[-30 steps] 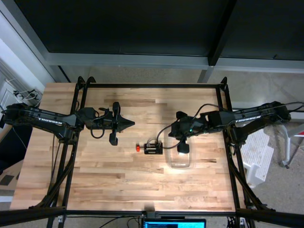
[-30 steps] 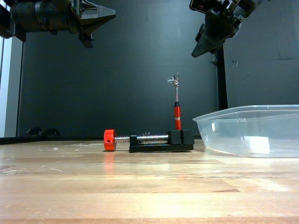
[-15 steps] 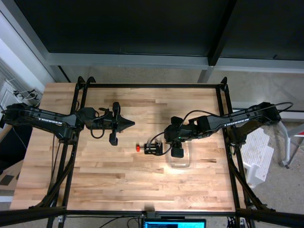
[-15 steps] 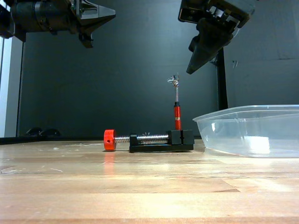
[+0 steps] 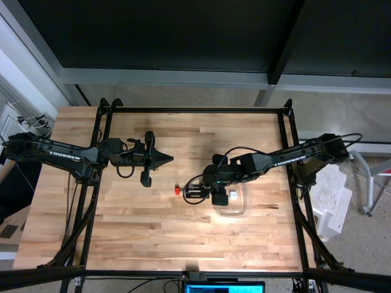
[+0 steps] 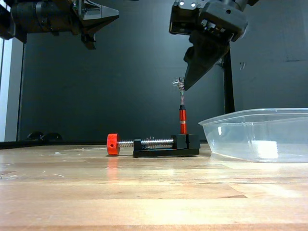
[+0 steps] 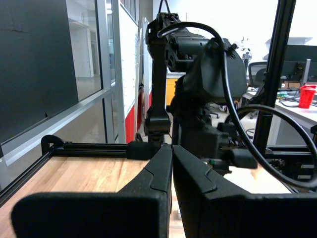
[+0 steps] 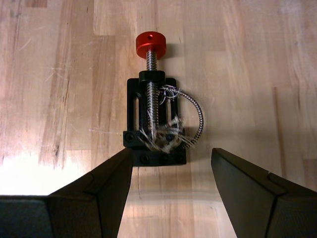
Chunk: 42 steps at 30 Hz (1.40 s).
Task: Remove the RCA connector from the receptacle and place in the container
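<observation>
Right gripper [image 6: 187,81] above receptacle [image 8: 155,121], spread per wrist view; left gripper [image 7: 172,154] apparently closed, aloft.

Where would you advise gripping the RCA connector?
Grip the RCA connector by its red barrel, above the receptacle, from straight above: it stands upright, and its springy upper part may bend. The open right end effector hangs over it; the shut left end effector is parked high, far left.

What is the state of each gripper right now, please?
Left gripper: shut, holding nothing, parked high over the left side of the table.
Right gripper: open, holding nothing, poised just above the receptacle.
</observation>
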### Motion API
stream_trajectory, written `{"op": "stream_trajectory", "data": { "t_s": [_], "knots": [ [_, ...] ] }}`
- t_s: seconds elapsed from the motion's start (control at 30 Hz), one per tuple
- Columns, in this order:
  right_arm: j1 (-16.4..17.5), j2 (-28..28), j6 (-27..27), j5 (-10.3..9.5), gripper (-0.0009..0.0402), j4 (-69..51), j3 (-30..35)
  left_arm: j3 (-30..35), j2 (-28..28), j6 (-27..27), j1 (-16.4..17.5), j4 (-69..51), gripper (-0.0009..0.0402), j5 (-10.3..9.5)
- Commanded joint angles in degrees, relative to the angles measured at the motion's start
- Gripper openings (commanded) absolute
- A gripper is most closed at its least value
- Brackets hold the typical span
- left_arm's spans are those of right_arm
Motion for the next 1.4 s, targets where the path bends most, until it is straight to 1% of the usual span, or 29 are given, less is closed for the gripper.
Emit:
{"op": "stream_trajectory", "data": {
  "t_s": [0.03,0.37,0.43,0.6,0.97,1.4],
  "knots": [
    [0.1,1.9,-0.5,-0.07,0.0224,0.0,1.1,0.0,0.0,0.0,0.0,0.0,0.0000,0.00],
    [0.3,4.8,-0.6,-0.09,0.0226,0.3,1.0,0.0,0.0,0.0,0.0,0.0,0.0000,0.00],
    [0.3,5.8,-0.6,-0.55,0.0225,0.4,1.0,0.0,0.0,0.0,0.0,0.0,0.0000,0.00],
    [0.5,7.5,-0.5,-0.46,0.0222,0.7,1.0,0.0,0.0,0.0,0.0,0.0,0.0000,0.00],
    [0.5,7.5,-1.2,-0.44,0.0203,2.3,0.7,0.0,0.0,0.0,0.0,0.0,0.0000,0.00],
    [0.5,7.5,-0.8,-0.48,0.0199,3.0,-0.1,0.0,0.0,0.0,0.0,0.0,0.0000,0.00]
  ]
}}
